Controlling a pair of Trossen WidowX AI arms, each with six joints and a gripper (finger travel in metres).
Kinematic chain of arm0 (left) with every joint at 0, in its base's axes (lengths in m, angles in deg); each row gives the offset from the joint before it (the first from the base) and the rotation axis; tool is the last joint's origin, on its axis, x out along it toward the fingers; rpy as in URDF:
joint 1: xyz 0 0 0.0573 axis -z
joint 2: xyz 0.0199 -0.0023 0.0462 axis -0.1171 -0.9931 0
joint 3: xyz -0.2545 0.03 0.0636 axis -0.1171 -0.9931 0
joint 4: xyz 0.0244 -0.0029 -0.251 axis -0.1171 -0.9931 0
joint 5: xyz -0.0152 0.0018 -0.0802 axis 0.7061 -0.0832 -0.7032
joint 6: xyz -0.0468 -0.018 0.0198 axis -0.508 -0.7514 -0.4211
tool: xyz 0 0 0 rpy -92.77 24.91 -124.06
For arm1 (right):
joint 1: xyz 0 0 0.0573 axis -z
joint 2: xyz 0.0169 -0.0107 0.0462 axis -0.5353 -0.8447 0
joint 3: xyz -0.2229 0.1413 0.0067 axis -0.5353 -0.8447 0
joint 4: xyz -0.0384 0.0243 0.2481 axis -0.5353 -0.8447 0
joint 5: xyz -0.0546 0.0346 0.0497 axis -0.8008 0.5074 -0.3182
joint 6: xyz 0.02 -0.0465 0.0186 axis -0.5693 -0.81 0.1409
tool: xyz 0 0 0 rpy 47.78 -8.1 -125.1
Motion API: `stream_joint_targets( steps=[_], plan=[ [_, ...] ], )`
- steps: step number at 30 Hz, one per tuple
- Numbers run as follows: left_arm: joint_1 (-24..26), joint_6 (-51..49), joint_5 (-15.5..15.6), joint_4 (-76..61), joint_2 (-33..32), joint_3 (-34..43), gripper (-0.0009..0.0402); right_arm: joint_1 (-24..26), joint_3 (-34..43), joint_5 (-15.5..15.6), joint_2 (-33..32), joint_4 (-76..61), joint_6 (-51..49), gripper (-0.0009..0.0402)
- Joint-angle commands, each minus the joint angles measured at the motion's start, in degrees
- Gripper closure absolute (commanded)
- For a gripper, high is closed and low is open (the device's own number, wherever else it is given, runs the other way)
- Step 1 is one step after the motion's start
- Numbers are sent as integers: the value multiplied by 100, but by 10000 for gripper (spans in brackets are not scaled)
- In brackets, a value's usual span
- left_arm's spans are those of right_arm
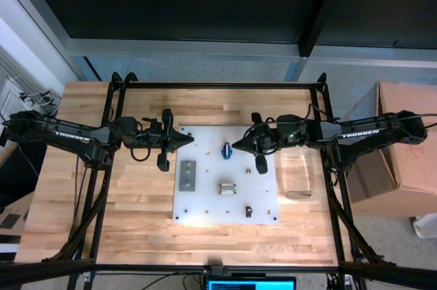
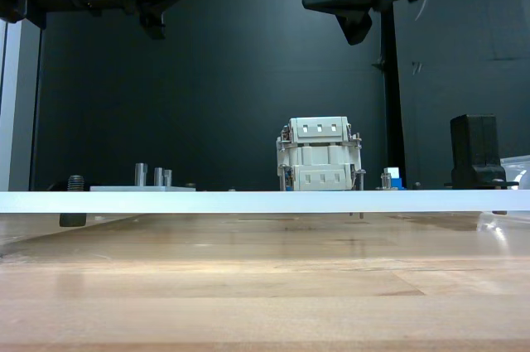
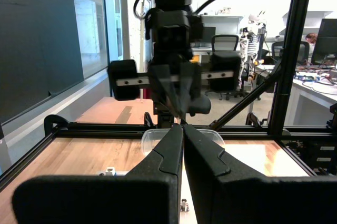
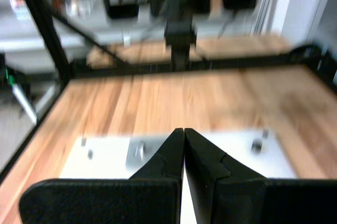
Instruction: Remove the HAN10E connector from the taskboard and place in the container
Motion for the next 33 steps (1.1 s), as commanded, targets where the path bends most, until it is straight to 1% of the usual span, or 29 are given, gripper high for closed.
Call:
stream_joint_targets(
  steps=[1,5,10,16,20,24,33],
  plan=[
    [-2,0,0,0,-2,0,393,-201,632,-133,-275,-1281,175,393],
    [-2,0,0,0,-2,0,393,-555,1405,-129,-726,-2608,391,393],
    [0,0,0,0,-2,0,393,-960,2358,-133,-1298,-3895,671,393],
    [0,0,0,0,-2,0,393,-1292,3447,-142,-1915,-4981,966,393],
    [-2,0,0,0,-2,0,393,-1386,4133,-129,-2354,-5545,1069,385],
    [0,0,0,0,-2,0,393,-1419,4704,-120,-2732,-5941,1075,343],
    [0,0,0,0,-2,0,393,-1429,5499,-120,-3351,-6419,1217,204]
  ],
)
